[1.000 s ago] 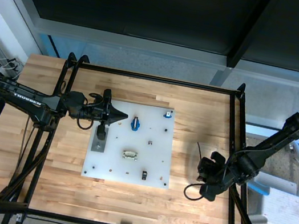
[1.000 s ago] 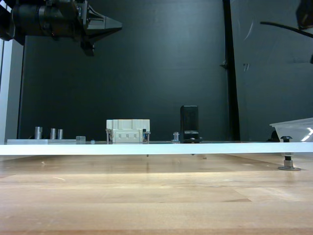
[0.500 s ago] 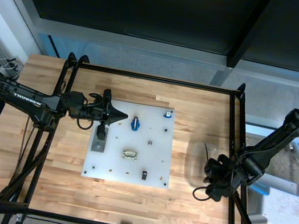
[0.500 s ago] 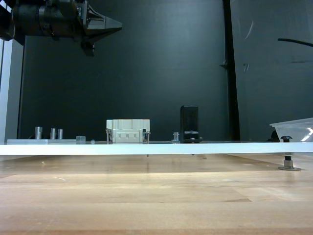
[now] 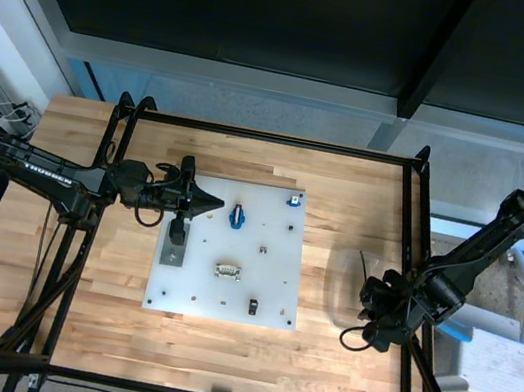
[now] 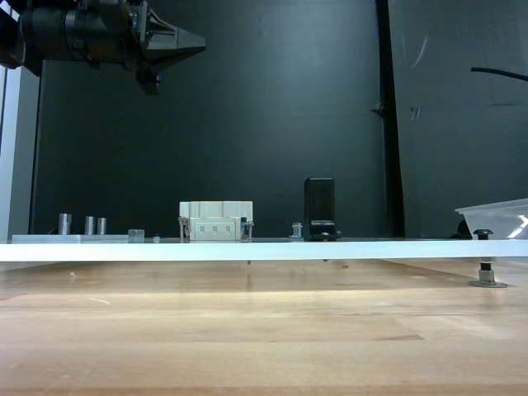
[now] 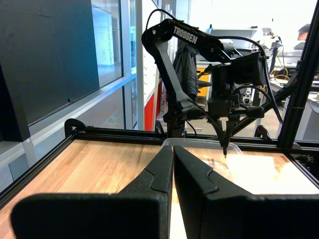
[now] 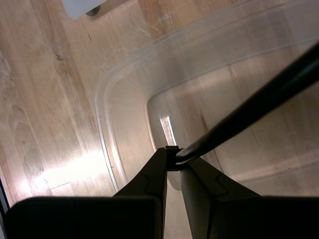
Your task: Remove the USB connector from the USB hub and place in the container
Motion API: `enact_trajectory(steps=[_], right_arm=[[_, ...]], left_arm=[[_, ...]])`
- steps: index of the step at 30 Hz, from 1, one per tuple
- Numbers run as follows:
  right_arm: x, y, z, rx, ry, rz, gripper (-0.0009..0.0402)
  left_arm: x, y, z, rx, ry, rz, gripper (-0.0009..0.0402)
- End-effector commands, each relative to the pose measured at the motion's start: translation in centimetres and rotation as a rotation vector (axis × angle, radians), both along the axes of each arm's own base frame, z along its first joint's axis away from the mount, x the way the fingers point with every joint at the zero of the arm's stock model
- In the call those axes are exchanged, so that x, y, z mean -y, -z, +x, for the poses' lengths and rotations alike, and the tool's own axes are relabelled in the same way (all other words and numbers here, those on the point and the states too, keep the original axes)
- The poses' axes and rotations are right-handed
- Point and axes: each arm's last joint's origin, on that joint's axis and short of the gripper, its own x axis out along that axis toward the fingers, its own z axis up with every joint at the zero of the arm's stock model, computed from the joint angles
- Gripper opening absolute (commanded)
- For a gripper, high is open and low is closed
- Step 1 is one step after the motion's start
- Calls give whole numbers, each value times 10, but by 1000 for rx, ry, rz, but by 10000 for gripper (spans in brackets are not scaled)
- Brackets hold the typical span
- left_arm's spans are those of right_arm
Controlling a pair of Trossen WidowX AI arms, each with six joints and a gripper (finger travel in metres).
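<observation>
With my right tool (image 8: 172, 155) clamped on the USB connector (image 8: 249, 107) just over the container (image 8: 105, 114), the stiff cable could spring across the container's rim onto the worktop (image 8: 45, 99) when I let go; my left tool (image 7: 173, 162), pressed together, hangs well away from the container.

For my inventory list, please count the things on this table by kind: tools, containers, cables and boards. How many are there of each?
Tools: 2, left tool shut above the white board; right tool over the container, shut on the USB connector
Containers: 1
USB connectors: 1
White boards: 1
Total: 5
</observation>
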Motion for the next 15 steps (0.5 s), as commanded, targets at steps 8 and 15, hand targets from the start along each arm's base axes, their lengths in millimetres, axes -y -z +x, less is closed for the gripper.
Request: enact_trajectory(steps=[8, 15], right_arm=[[0, 0, 0, 0, 2, 1, 82], [0, 0, 0, 0, 2, 1, 125]], left_arm=[[0, 0, 0, 0, 0, 0, 1], [0, 0, 0, 0, 0, 0, 1]])
